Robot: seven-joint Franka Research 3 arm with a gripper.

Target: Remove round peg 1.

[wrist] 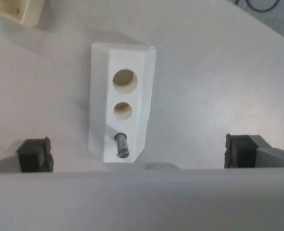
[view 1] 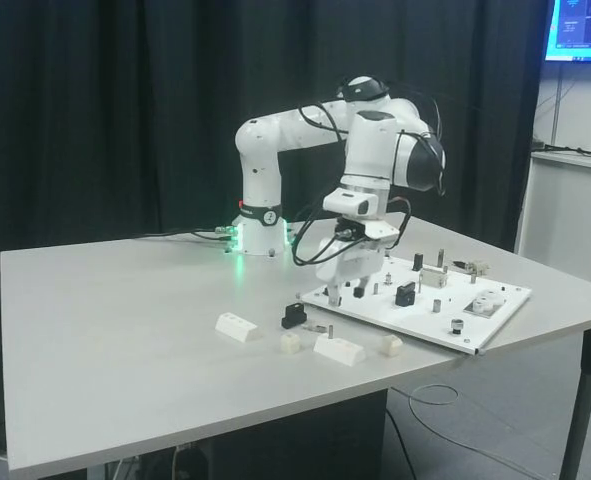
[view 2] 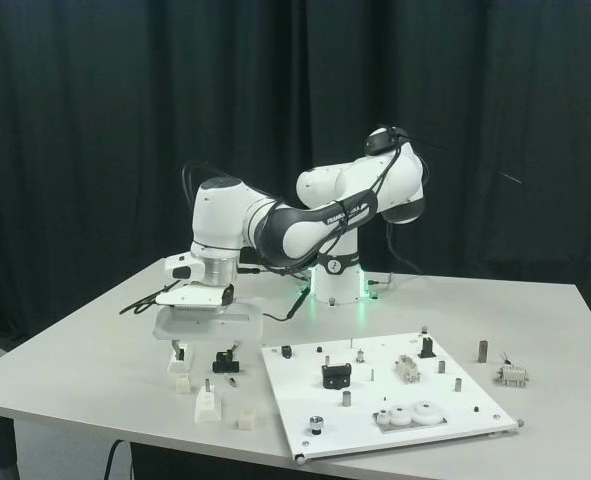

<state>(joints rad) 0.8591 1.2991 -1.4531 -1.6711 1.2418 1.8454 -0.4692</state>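
Wrist view first: a white block [wrist: 121,103] is seen lying on the grey surface [wrist: 218,72], with two empty round holes in its top face and a short grey round peg [wrist: 121,145] seated in the third hole, the one nearest the hand. The hand [wrist: 137,153] is held above it with its two black fingertips [wrist: 35,155] spread wide apart, nothing clamped between them. From the second room view the hand [view 2: 206,352] is placed low over the small parts at the front of the surface, beside the white board [view 2: 395,400].

For the pull to go well, the peg should be brought midway between the fingertips; at present it sits off centre, nearer one of them. A straight descent is called for, then closure on the exposed shank above the block. The lift is best made along the peg's own axis, since the peg appears slightly tilted and the loose block could be dragged up with it.
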